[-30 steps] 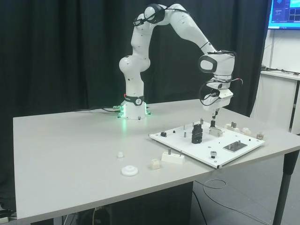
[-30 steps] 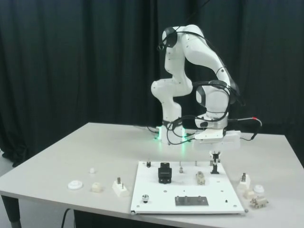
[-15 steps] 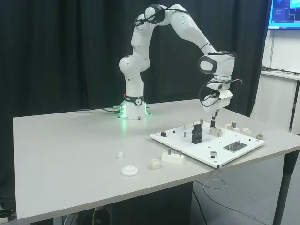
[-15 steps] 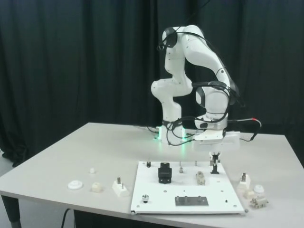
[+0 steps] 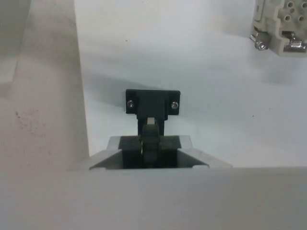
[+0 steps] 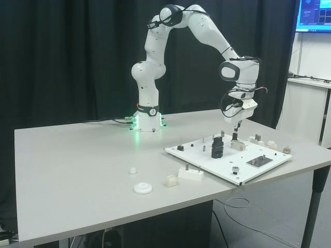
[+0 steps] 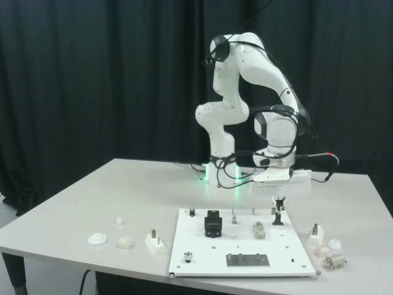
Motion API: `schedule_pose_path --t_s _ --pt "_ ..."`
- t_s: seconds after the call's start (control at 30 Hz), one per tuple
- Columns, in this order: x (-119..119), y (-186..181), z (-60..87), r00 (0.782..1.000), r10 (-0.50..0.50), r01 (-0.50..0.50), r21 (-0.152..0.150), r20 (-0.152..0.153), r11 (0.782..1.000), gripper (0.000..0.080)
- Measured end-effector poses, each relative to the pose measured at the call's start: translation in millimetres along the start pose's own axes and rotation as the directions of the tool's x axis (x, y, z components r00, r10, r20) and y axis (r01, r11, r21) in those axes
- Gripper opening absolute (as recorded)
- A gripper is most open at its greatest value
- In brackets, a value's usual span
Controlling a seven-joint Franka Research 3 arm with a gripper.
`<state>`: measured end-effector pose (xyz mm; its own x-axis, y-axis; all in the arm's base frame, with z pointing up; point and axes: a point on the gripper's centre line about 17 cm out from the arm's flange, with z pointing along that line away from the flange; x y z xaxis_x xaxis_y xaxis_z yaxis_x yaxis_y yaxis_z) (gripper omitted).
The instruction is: Insert USB.
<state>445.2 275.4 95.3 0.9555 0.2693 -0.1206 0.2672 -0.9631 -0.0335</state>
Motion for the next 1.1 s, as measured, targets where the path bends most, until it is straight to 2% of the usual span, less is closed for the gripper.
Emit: schedule_pose_path --t_s 1.1 --pt "-3.8 -5.8 0.8 1.0 -0.026 0.027 -0.004 0.006 1.0 0.007"
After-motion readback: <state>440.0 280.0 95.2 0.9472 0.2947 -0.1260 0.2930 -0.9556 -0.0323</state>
